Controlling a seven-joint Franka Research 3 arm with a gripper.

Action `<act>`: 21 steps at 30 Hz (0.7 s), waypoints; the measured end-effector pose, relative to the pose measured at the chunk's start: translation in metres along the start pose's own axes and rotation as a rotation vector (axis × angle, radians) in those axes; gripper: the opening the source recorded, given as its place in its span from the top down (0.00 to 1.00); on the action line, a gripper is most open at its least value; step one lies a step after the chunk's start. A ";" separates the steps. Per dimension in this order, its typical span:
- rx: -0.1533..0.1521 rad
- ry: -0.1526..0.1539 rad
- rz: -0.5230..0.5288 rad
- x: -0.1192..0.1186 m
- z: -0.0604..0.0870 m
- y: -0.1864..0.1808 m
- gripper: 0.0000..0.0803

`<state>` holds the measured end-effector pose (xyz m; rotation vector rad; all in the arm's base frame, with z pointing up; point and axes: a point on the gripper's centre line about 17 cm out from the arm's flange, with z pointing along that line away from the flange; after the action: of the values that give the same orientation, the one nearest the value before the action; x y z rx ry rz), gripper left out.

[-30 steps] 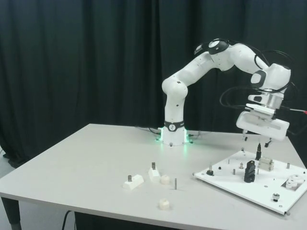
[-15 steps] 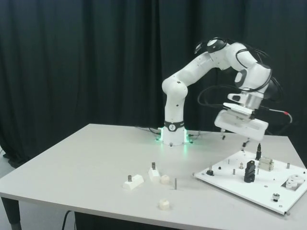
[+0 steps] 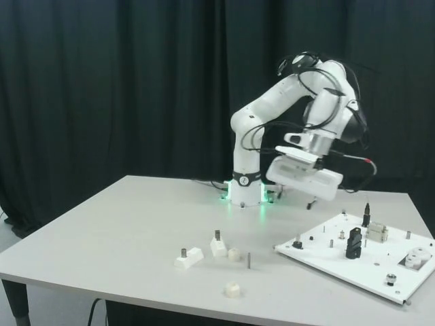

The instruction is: Pick square peg 3.

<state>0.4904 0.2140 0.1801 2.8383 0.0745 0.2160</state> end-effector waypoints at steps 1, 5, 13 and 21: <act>0.003 -0.001 -0.003 0.001 0.003 0.006 0.00; 0.014 -0.003 -0.006 0.005 0.017 0.031 0.00; 0.039 -0.010 -0.041 0.007 0.046 0.073 0.00; 0.064 -0.020 -0.143 0.000 0.074 0.111 0.00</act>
<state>0.5052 0.0869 0.1422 2.8823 0.2831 0.1561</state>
